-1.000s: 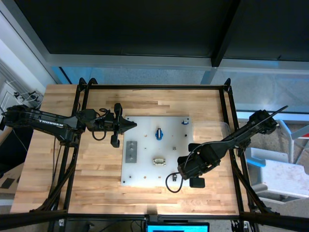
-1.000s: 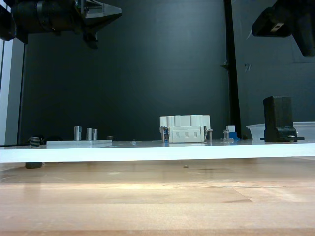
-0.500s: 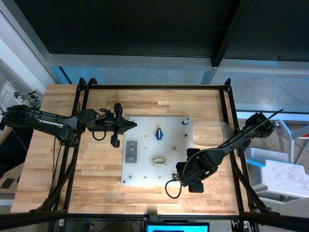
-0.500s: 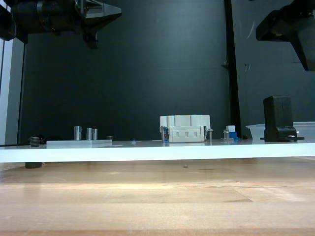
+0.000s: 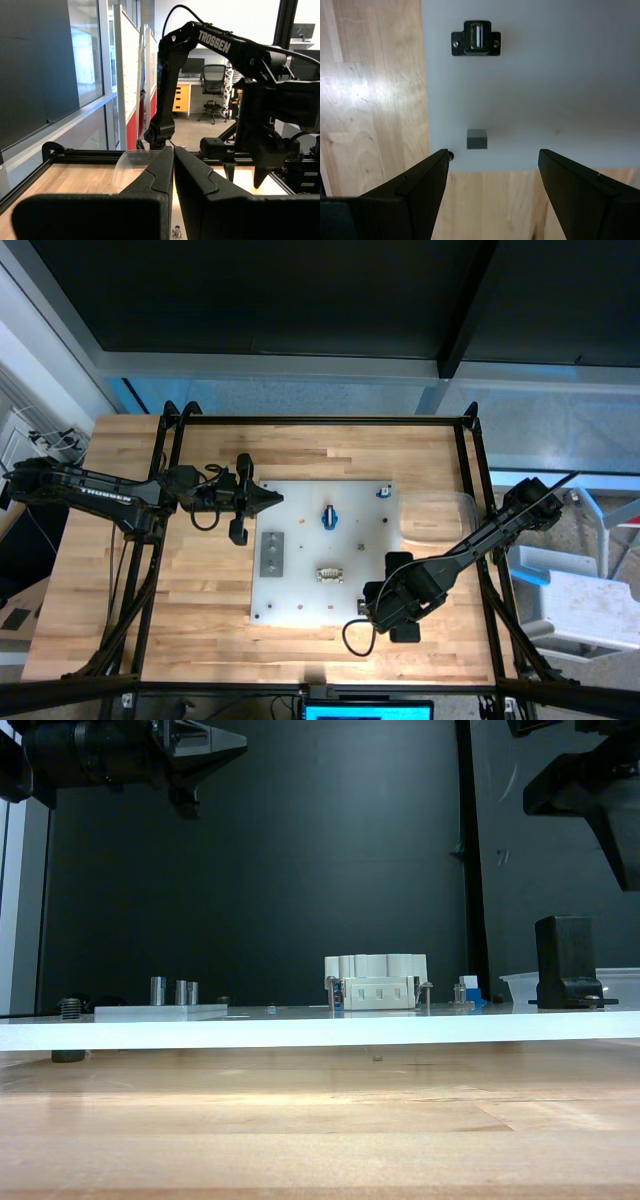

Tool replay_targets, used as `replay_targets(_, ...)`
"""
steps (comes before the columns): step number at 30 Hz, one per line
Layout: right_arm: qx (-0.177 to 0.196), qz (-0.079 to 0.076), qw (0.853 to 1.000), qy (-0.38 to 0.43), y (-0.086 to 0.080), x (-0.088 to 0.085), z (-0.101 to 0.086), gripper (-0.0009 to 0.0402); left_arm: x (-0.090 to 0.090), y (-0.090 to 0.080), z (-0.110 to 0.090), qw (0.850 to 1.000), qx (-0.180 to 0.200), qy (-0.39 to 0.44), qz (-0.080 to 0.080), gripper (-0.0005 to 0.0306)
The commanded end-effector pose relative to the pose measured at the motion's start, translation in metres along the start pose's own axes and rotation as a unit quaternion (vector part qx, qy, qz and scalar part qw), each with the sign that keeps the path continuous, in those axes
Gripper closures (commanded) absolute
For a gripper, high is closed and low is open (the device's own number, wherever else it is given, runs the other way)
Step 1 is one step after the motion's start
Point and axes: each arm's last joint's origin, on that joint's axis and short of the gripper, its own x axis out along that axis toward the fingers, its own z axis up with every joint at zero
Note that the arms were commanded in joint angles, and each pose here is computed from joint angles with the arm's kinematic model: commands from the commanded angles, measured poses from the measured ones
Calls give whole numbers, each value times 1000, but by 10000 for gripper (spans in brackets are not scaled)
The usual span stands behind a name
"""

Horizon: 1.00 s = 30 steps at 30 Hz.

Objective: Pick the 16mm bar from the taskboard and place it in the container

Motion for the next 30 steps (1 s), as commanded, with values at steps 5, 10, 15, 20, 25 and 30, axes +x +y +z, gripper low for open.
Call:
replay_targets(5, -1, 9, 1000, -4, 1, 16, -4, 141, 0, 0, 0, 1000, 0, 0, 0, 300)
replay_targets(10, -2, 15, 1000, 5, 0, 26, -8, 141, 0, 0, 0, 1000, 0, 0, 0, 300)
replay_targets(15, -2, 15, 1000, 4, 0, 32, -10, 141, 0, 0, 0, 1000, 0, 0, 0, 300)
replay_targets(20, -4, 12, 1000, 6, -1, 36, -12, 142, 0, 0, 0, 1000, 0, 0, 0, 300)
replay_targets(25, -1, 18, 1000, -2, -1, 46, -14, 142, 0, 0, 0, 1000, 0, 0, 0, 300)
replay_targets(30, -2, 17, 1000, -3, -2, 48, -15, 142, 0, 0, 0, 1000, 0, 0, 0, 300)
